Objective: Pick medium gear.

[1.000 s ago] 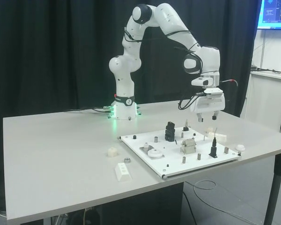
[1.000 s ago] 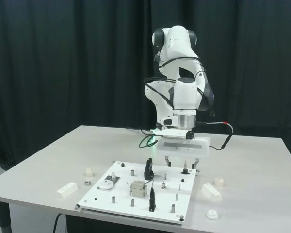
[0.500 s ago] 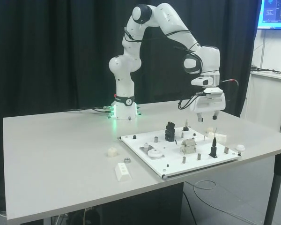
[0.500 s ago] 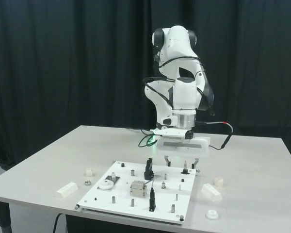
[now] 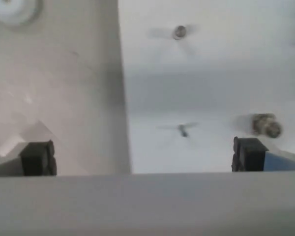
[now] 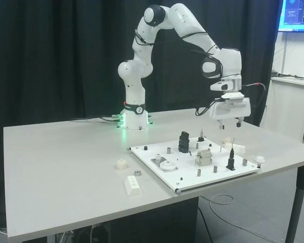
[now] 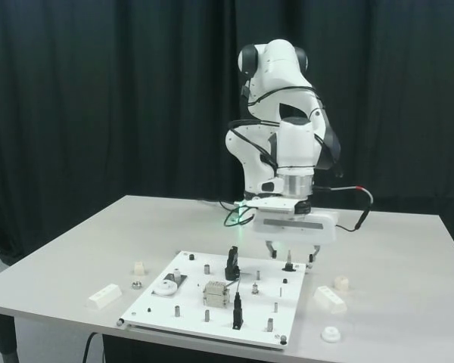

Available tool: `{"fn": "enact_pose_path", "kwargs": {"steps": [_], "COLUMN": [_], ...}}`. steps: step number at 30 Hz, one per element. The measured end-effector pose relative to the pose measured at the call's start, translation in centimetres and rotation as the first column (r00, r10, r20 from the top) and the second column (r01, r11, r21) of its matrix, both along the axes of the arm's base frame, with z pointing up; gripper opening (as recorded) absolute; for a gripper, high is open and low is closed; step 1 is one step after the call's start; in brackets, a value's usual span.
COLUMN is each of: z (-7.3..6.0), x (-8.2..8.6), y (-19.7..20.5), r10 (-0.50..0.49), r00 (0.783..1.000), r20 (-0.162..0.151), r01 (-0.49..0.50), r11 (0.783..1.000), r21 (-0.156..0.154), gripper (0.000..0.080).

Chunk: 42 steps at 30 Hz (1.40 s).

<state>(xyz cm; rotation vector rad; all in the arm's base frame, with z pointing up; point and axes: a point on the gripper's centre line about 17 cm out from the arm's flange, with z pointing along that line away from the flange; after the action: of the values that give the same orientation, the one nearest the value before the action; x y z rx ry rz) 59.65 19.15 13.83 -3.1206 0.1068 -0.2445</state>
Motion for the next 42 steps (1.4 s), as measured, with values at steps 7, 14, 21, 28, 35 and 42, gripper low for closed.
{"fn": "enact_pose_path", "kwargs": {"steps": [7,14,21,28,35,42], "z": [-0.7,-2.7,-4.7,-5.9,-6.8,-8.0], "x": [1.5,3.3,5.1,6.1,7.0,7.8], "y": [3.1,6.1,7.9,8.3,8.2,8.2], "r10": [-0.058,-0.142,-0.176,-0.21,-0.216,-0.217], "r00": [0.998,0.989,0.983,0.977,0.976,0.976], "r20": [0.026,0.039,0.047,0.046,0.034,0.007], "r01": [0.057,0.14,0.174,0.207,0.215,0.217], "r11": [0.998,0.989,0.983,0.977,0.976,0.976], "r21": [0.026,0.05,0.054,0.05,0.03,-0.001], "gripper": [0.08,0.08,0.08,0.08,0.08,0.08]}}
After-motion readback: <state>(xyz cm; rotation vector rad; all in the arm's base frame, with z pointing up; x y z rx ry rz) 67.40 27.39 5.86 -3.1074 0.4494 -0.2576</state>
